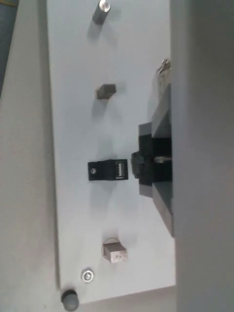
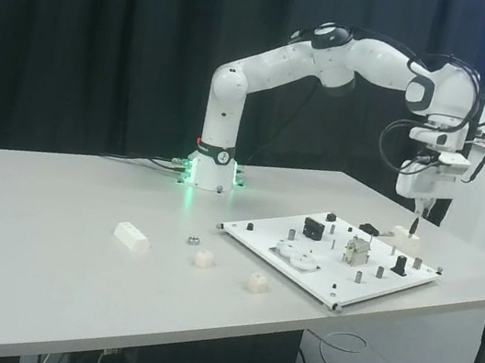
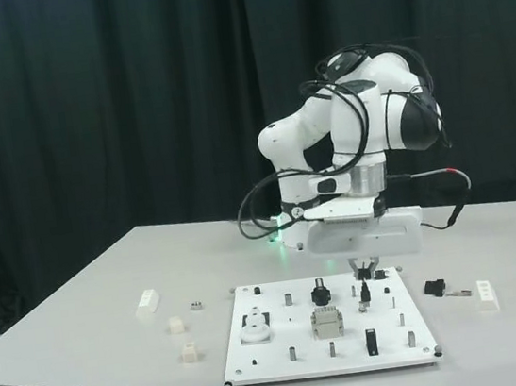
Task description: Place USB.
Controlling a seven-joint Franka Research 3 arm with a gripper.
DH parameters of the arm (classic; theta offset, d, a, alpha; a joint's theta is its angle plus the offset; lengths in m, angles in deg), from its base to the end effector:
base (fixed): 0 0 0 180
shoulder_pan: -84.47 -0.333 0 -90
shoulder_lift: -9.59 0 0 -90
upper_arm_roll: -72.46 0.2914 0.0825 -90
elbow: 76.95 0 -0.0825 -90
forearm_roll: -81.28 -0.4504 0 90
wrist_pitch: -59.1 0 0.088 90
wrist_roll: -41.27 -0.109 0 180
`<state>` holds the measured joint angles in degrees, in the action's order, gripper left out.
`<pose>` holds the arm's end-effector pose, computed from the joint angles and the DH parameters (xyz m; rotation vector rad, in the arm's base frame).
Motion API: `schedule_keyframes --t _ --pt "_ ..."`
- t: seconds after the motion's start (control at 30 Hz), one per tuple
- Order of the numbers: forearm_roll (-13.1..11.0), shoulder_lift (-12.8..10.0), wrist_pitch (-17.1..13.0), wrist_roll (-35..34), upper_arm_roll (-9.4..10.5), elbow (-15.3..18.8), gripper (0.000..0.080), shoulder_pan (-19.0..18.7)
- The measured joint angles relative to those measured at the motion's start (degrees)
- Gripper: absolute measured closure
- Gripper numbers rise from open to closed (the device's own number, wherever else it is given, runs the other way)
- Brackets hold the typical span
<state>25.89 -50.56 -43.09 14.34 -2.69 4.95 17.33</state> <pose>0.7260 0.1980 0.3322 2.9640 -0.9278 0.1066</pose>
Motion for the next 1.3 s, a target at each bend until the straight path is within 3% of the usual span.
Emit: schedule_keyframes --t 0.9,1.3 --pt "1.17 -0.47 0.61 0.16 -0.42 -0.52 0.0778 0.61" --pt "4.39 -1.4 0.46 2.46 -0.68 -0.43 0.0778 3.5"
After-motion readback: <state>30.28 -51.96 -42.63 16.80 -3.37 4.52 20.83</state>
